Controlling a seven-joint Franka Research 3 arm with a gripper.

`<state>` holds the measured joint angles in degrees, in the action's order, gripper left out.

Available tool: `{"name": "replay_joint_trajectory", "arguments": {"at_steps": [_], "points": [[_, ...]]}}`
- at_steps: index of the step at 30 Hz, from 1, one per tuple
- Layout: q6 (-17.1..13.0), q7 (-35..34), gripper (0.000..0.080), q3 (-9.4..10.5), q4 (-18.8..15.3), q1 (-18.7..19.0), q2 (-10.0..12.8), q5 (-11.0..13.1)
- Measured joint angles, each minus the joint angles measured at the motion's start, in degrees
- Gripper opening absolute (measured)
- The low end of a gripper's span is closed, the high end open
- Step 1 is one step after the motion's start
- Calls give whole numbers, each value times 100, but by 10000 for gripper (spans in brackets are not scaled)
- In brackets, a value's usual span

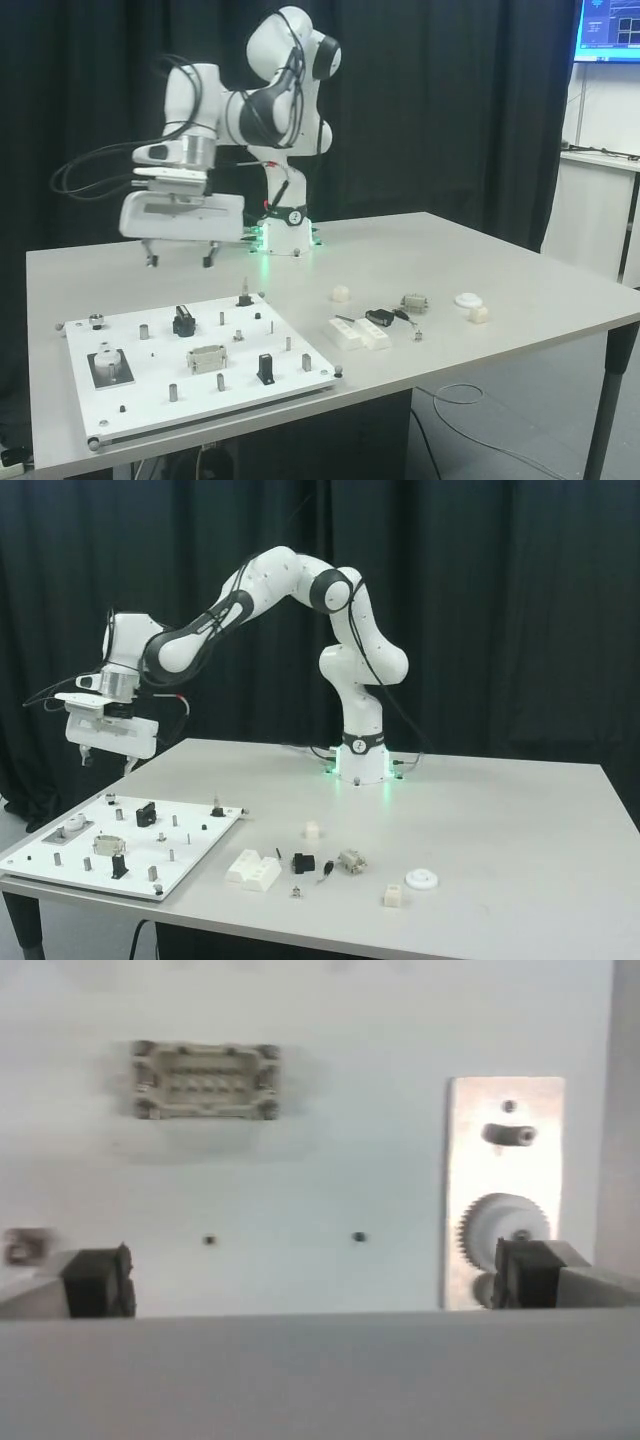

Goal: Remove medium gear.

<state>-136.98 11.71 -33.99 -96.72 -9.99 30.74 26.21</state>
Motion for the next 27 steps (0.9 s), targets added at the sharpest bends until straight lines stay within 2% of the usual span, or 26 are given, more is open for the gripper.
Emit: {"name": "replay_joint_trajectory", "arguments": {"at_steps": [8, 18, 27], "points": [[54, 669, 800, -1, 412, -414, 374, 488], [447, 1657, 800, 1, 989, -881, 850, 1102], [691, 1935, 800, 4, 1437, -1175, 1296, 1664]]}}
